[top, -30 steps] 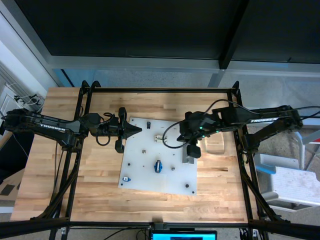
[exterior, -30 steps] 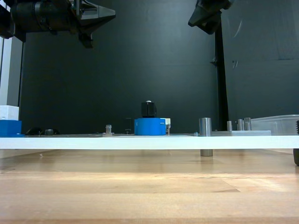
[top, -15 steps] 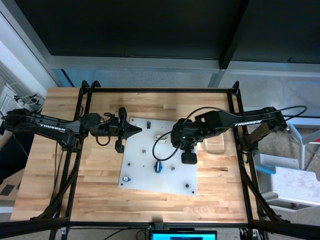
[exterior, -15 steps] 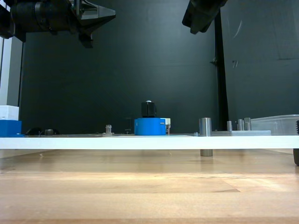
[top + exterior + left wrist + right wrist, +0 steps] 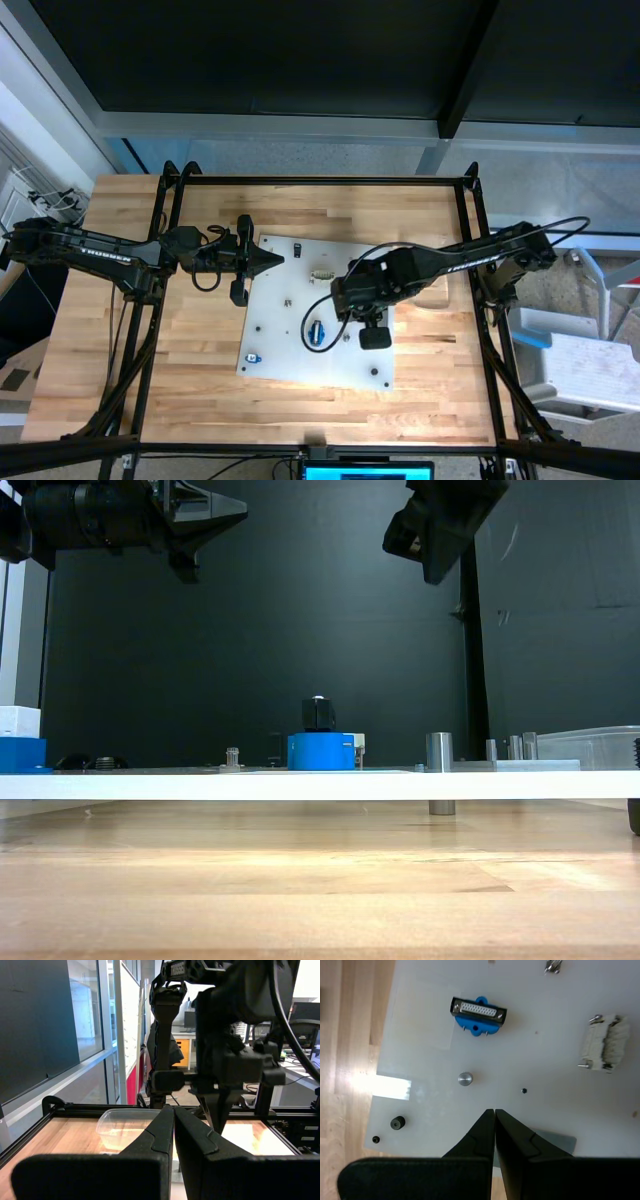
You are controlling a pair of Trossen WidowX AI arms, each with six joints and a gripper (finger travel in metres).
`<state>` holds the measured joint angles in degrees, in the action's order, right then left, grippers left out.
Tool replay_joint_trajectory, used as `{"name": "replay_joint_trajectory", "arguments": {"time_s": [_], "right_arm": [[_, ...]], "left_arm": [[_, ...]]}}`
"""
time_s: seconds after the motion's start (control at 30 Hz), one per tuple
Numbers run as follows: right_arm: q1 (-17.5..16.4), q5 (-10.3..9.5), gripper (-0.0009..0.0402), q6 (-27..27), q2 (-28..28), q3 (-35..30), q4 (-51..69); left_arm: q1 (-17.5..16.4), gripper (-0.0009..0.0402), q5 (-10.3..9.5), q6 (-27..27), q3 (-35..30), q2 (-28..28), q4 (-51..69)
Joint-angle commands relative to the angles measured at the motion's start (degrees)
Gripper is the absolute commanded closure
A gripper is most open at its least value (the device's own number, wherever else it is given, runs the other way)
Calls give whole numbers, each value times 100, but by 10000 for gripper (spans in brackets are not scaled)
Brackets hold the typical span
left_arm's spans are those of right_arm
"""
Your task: Pick the 16mm cylinder and place it in the container
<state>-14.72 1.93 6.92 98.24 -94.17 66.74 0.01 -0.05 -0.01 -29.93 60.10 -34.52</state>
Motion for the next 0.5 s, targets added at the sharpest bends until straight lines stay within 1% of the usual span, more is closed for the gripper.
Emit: {"name": "replay_joint_trajectory", "arguments": {"time_s": [0.03, 0.3, 0.5], "right_arm": [[-61, 0, 376, 31, 125, 4, 0], [-136, 13, 338, 146, 367, 4, -35], [-188, 17, 311, 133, 612, 7, -66]], "left_arm": [[0, 393, 0, 0, -2, 0, 0], [0, 393, 0, 2, -2, 2, 0], [-2, 393, 0, 2, -2, 0, 0]]}}
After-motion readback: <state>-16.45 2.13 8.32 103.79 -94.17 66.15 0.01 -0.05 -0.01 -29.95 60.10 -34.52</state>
